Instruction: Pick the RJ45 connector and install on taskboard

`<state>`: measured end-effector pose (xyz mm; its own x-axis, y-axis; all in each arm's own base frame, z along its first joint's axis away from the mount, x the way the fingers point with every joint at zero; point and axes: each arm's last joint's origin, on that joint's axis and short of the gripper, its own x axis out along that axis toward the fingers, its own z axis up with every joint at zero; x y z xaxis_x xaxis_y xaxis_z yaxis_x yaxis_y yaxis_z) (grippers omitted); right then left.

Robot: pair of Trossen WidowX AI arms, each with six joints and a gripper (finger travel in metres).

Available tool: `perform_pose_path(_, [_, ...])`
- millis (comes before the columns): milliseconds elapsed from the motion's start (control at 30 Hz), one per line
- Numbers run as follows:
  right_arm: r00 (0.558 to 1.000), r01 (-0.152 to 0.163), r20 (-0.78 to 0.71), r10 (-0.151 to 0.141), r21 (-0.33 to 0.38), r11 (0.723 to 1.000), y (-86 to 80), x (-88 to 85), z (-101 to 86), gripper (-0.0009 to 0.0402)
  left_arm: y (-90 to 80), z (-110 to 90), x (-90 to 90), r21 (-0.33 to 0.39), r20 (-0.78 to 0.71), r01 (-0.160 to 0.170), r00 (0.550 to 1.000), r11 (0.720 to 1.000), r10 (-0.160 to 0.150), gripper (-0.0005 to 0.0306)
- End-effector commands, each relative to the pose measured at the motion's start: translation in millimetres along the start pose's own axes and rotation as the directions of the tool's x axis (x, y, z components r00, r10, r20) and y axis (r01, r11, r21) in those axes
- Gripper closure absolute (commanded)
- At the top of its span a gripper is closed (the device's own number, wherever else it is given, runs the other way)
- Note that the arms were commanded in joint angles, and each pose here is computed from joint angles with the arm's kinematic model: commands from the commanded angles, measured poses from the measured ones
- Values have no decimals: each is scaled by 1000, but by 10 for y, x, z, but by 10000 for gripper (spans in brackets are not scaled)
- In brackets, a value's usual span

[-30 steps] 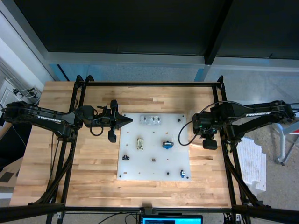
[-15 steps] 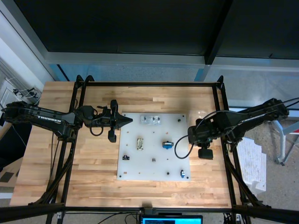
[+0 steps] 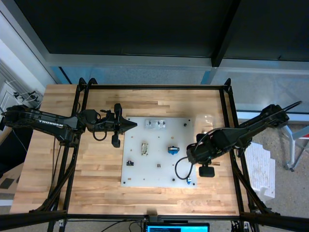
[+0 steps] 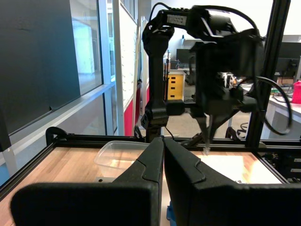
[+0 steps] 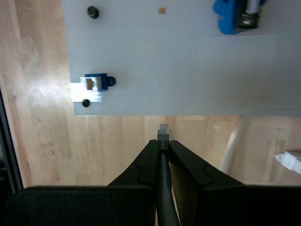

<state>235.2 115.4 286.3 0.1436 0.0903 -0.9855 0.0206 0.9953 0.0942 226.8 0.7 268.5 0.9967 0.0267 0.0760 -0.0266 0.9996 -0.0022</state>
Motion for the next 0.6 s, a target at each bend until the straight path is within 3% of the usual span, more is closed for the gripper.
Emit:
perform_pose_path(33, [1000,-6,2,6,8,1000,90,36,44,393,0,0,1,0,0,0,1000,1000,0,300])
perform_pose_path(600, [1000,-10,-15,10,15,1000,415,320,175,393,1,0,1,0,0,0,1000,1000,0,300])
